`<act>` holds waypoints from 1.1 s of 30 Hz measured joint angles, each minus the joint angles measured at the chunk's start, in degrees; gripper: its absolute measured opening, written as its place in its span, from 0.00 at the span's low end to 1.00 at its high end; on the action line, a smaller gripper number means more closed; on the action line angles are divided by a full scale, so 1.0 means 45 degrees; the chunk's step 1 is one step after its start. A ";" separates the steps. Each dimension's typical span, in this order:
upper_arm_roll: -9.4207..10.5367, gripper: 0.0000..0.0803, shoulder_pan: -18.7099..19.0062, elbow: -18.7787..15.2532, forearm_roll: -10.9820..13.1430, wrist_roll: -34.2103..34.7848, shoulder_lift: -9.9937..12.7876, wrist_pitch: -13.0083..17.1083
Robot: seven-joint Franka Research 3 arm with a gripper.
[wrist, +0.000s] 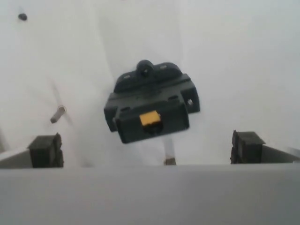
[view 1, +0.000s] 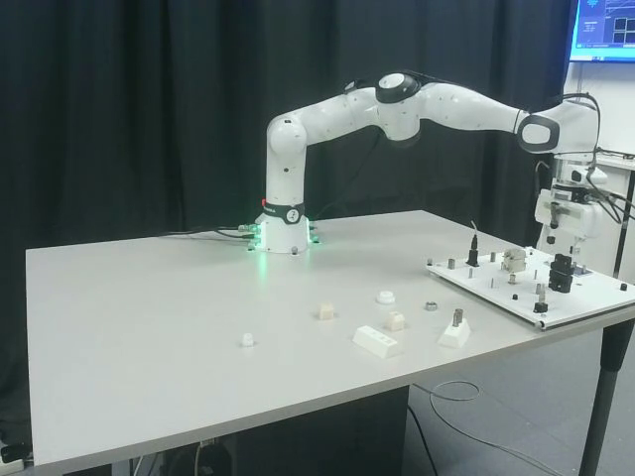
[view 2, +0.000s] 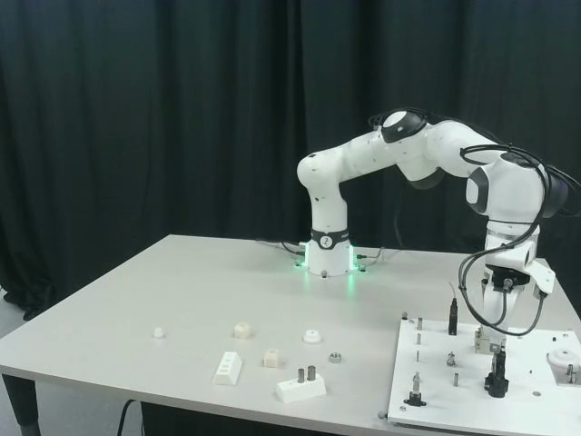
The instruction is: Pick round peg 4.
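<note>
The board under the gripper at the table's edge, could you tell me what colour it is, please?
The board is white, best seen in the second room view, with small black and grey parts standing on it.

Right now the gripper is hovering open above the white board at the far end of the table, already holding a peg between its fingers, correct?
Not quite. The gripper does hover open above the white board, but it holds nothing: the wrist view shows both fingers spread wide with only the black fixture below the gap.

A robotics lab: a white arm [view 1: 397,109] bolted on a grey table [view 1: 149,317], black curtains [view 2: 182,109] behind, a monitor [view 1: 603,30] in the corner.
</note>
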 joint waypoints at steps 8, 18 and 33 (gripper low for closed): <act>-0.0357 1.00 -0.0025 0.0000 0.0014 0.0168 -0.0042 -0.0273; -0.0491 1.00 -0.0183 -0.0007 0.0015 0.0081 -0.0267 -0.0483; -0.0568 1.00 -0.0430 -0.0007 0.0015 -0.0545 -0.0349 -0.0723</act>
